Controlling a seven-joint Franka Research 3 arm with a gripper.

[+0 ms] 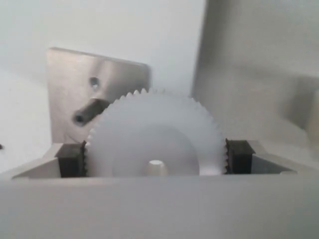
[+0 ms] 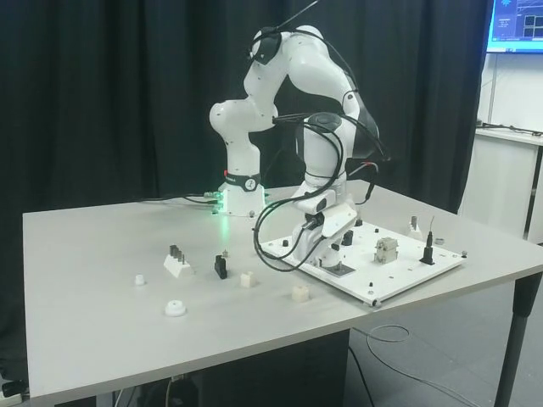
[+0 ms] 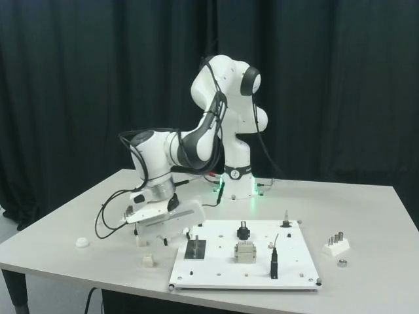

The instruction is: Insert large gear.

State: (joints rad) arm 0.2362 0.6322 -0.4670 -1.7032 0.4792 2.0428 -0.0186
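The large gear (image 1: 155, 142) is pinched by its toothed rim between the pincer (image 1: 155, 158) fingers, just short of the metal plate's peg (image 1: 89, 112); it is judged light, stiff, and best gripped edgewise.

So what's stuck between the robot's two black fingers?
The large gear, white with little teeth, sits between the fingers, which press its edges from both sides. The wrist view shows this. Behind it stands a grey metal plate with a peg.

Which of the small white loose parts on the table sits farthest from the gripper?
The small white round piece near the grey table's edge. The white disc-shaped part and two small blocks lie nearer the gripper.
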